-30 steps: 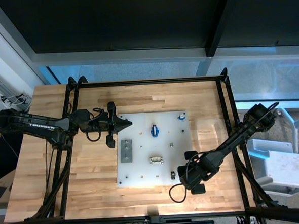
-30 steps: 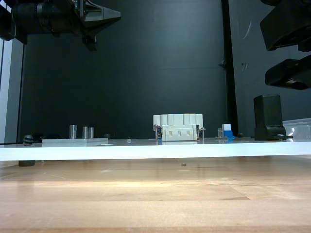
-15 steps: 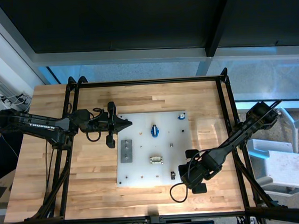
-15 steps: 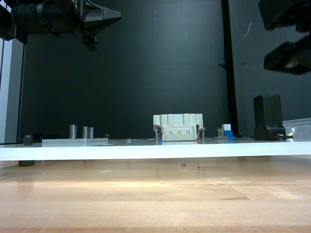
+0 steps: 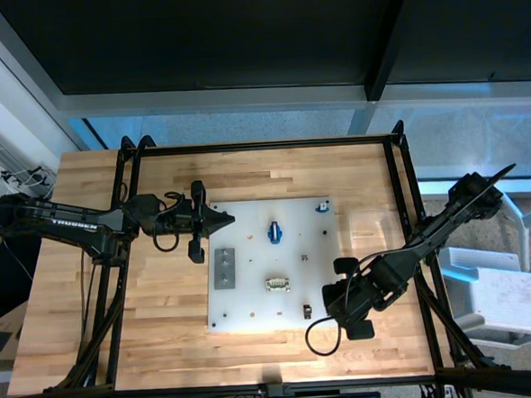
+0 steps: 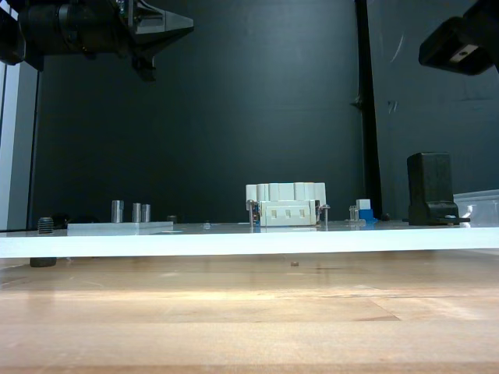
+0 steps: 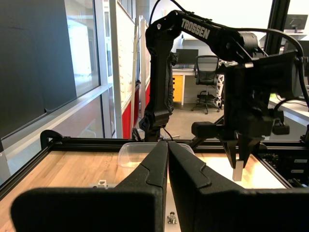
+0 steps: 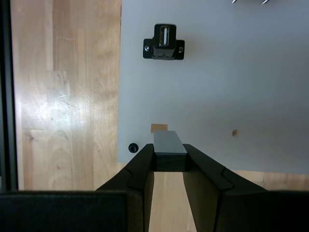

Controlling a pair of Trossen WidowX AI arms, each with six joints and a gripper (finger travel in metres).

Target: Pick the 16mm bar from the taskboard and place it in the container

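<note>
The right gripper has risen and drifted right above the taskboard's near corner, clamped on the 16mm bar, well short of the container, while the left gripper hangs unmoved, fingers together, over its left edge.

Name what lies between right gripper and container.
High view: only bare table between container and right gripper, holding the bar over the taskboard's near right corner. Left gripper hovers over its far left corner.

You have a pale wooden table filling the lower half of the high view, boxed in by a black metal frame. A dark panel spans the top. In the left wrist view you see tall windows, an office chair and a desk, all brightly lit.
</note>
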